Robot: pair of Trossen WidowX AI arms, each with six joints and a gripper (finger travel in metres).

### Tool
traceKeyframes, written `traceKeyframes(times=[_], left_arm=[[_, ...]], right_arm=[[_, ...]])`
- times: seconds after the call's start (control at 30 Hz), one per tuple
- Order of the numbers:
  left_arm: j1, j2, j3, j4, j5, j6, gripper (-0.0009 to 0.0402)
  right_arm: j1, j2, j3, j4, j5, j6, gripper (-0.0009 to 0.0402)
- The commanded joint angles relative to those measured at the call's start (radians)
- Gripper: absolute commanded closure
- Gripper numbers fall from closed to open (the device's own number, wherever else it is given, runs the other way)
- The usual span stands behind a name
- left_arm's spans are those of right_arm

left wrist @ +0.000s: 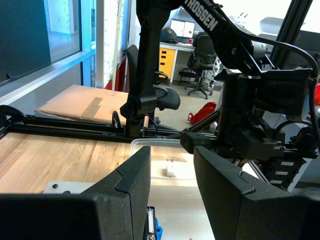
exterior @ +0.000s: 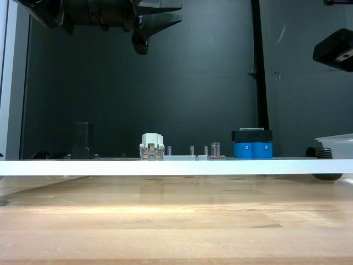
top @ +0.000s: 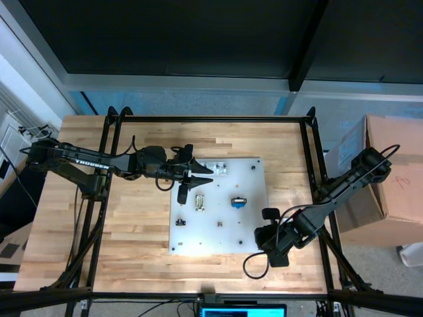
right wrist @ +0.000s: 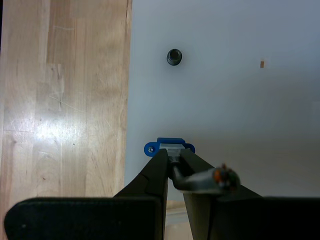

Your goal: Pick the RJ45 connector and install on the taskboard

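Observation:
The RJ45 connector (right wrist: 172, 150), a silver plug with a blue collar and a short grey cable stub, is held between the fingertips of my right gripper (right wrist: 170, 154), which is shut on it. That right gripper (top: 268, 236) hangs over the near right corner of the white taskboard (top: 218, 228). The low view shows it (exterior: 335, 51) well above the board, so the connector is clear of any seat. My left gripper (top: 198, 175) is over the board's far left part, raised high (exterior: 162, 16). It is open, and nothing lies between its fingers (left wrist: 125, 195).
On the board stand a blue block with a black top (exterior: 252, 146), a pale socket block (exterior: 152, 149) and small posts (exterior: 215, 150). A screw head (right wrist: 174, 56) lies ahead of the right fingers. A black frame (top: 310, 158) rings the table. A cardboard box (top: 390, 178) stands at the right.

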Motion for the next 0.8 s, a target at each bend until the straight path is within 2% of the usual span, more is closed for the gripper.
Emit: traceKeyframes(times=[0.03,0.37,0.57,0.8], left_arm=[[0.0,0.0,0.0,0.0,0.0,0.0,0.0278],[0.0,0.0,0.0,0.0,0.0,0.0,0.0278],[0.0,0.0,0.0,0.0,0.0,0.0,0.0278],[0.0,0.0,0.0,0.0,0.0,0.0,0.0278]], right_arm=[[-0.002,0.007,-0.006,-0.015,-0.007,0.001,0.0393],[-0.002,-0.015,0.0,-0.021,-0.011,0.008,0.0383],[-0.002,-0.023,0.03,-0.029,0.0,0.001,0.0335],[-0.003,-0.041,0.042,-0.036,0.008,0.011,0.0256]])
